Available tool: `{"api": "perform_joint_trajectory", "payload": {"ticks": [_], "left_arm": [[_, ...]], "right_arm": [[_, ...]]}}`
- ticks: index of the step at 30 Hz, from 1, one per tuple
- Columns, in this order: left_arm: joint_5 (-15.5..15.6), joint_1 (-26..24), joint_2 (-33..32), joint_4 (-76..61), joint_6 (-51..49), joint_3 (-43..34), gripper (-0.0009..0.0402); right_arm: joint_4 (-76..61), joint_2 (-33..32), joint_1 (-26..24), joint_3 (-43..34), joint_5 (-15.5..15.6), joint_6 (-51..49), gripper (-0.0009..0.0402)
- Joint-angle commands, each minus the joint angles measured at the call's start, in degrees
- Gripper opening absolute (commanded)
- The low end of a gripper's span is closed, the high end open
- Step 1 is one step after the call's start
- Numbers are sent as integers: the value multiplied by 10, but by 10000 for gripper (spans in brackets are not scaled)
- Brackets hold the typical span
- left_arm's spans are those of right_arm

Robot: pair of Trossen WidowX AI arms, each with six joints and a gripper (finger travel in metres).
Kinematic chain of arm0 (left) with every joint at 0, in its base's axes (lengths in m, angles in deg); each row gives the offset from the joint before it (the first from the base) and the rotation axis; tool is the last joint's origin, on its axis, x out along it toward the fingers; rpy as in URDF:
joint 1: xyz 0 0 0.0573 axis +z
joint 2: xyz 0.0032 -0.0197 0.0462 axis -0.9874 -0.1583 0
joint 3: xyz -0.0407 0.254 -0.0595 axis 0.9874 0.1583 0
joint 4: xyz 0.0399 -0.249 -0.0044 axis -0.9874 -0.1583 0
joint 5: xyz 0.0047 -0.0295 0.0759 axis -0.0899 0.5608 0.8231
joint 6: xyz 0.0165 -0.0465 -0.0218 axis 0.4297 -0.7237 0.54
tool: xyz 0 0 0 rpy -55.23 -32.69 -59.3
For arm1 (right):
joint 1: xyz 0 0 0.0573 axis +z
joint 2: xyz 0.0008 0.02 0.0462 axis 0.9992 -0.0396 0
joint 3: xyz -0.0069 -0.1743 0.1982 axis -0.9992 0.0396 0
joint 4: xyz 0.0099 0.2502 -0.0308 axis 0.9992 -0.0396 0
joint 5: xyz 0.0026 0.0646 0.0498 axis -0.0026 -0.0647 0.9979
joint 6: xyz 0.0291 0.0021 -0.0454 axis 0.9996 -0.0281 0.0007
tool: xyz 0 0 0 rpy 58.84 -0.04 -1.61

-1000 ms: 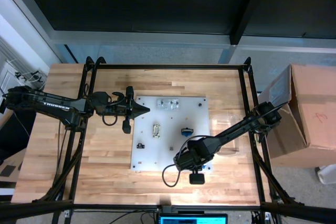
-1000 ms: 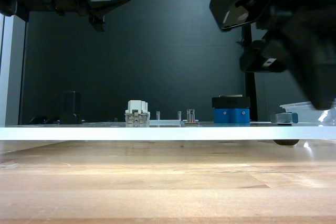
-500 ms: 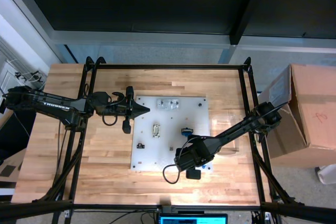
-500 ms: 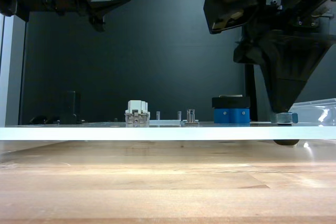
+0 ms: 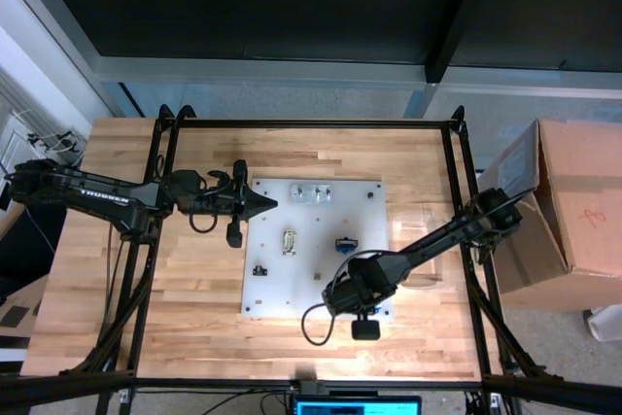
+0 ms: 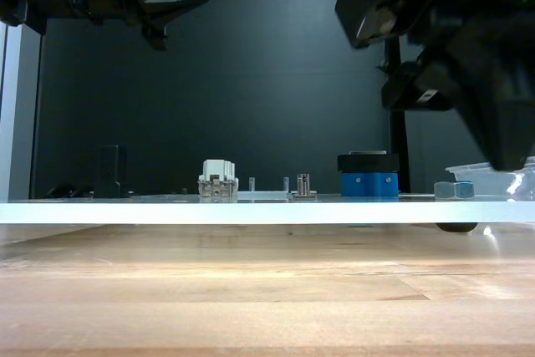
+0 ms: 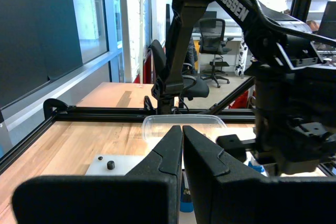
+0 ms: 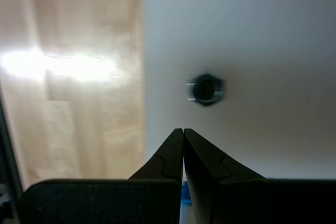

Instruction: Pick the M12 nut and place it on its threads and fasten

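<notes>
From above, shows the left hand (image 5: pixel 270 204) raised over the white board's (image 5: pixel 301 274) left edge and the right hand (image 5: pixel 360 308) over its near right edge, by the tabletop (image 5: pixel 194 318). From table height, shows the silver nut (image 6: pixel 445 191) sitting low, untouched, the right hand clear above. Through the left wrist, shows fingers (image 7: pixel 168 153) pressed together, empty. Through the right wrist, shows closed, empty fingers (image 8: pixel 170 153) above the nut on its stud (image 8: pixel 205 88). Looks placed; cannot judge tightness. Leaves open room near and left, less toward the clear tray (image 5: pixel 428 240) at right.

Right gripper (image 8: pixel 183 129) hangs close over the nut (image 8: pixel 205 89) at the board's (image 5: pixel 277 284) near right edge; left gripper (image 5: pixel 270 204) overhangs its left edge.
</notes>
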Motion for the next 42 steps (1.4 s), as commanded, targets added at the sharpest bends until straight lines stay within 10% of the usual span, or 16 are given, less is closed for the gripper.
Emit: {"api": "perform_joint_trajectory", "payload": {"ticks": [1,13,21,42], "left_arm": [[0,0,0,0,0,0,0],[0,0,0,2,0,0,0],[0,0,0,0,0,0,0],[0,0,0,0,0,0,0]], "right_arm": [[-10,1,1,0,-7,-1,0],[-2,78,-19,1,-24,-81,0],[44,160,-80,14,-97,-126,0],[415,419,-255,252,-69,-237,0]]}}
